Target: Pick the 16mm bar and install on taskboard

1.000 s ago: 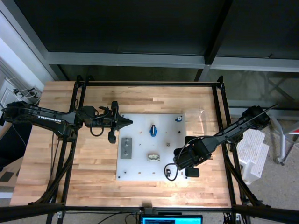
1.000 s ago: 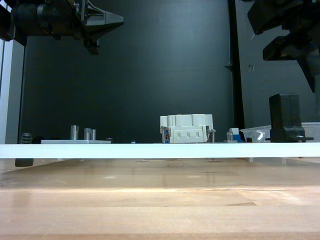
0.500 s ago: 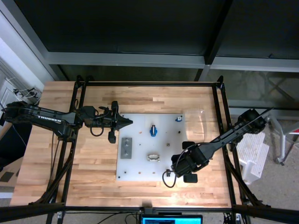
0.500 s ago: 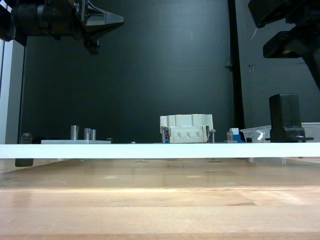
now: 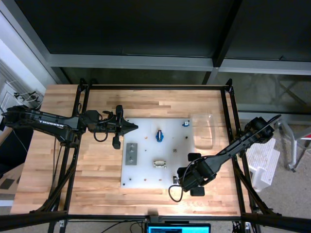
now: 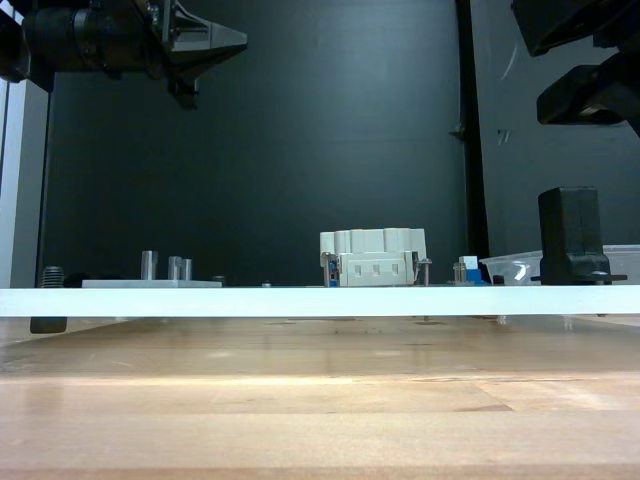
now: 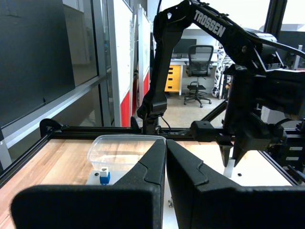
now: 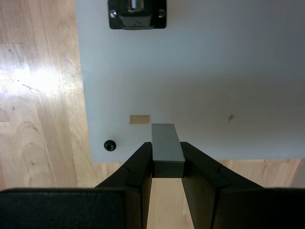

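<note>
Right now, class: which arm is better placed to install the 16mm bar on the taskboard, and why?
Right. The right gripper is shut on the 16mm bar and hangs over the near edge of the taskboard. The left gripper is shut, empty, high over the board's far left corner.

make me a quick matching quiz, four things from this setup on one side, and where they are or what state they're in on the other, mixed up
Things:
1. left claw
2. right claw
3. clear tray
4. grey block

Places and states:
A. lying on the white board, in its left part
B. shut on a grey bar, over the board's near right corner
C. on the table, beside the board's far right corner
D. shut and empty, raised over the board's far left edge

Pairs: 1-D, 2-B, 3-C, 4-A
</note>
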`<state>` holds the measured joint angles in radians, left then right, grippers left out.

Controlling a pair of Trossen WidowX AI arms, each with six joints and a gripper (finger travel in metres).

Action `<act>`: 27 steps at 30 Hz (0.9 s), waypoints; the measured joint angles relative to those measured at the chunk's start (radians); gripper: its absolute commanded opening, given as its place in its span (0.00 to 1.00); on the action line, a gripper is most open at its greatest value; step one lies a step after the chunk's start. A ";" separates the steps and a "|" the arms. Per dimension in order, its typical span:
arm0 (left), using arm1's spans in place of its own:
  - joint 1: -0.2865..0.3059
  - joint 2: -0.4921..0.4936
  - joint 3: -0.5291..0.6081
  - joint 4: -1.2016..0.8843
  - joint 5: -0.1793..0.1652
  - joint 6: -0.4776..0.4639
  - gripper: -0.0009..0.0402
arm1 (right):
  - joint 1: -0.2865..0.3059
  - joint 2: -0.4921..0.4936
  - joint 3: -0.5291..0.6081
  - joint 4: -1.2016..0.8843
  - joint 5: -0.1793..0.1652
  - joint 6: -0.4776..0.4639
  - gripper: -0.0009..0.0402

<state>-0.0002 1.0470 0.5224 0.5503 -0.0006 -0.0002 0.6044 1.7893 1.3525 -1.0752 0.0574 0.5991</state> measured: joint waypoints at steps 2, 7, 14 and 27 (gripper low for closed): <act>0.000 0.000 0.000 0.000 0.000 0.000 0.02 | 0.004 0.005 0.005 0.003 0.000 0.002 0.03; 0.000 0.000 0.000 0.000 0.000 0.000 0.02 | 0.011 0.027 0.019 0.007 -0.001 0.005 0.03; 0.000 0.000 0.000 0.000 0.000 0.000 0.02 | 0.018 0.043 0.033 0.007 -0.001 0.002 0.03; 0.000 0.000 0.000 0.000 0.000 0.000 0.02 | 0.023 0.043 0.031 0.007 -0.001 0.003 0.03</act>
<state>-0.0002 1.0470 0.5228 0.5503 -0.0006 -0.0006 0.6273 1.8328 1.3834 -1.0683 0.0563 0.6022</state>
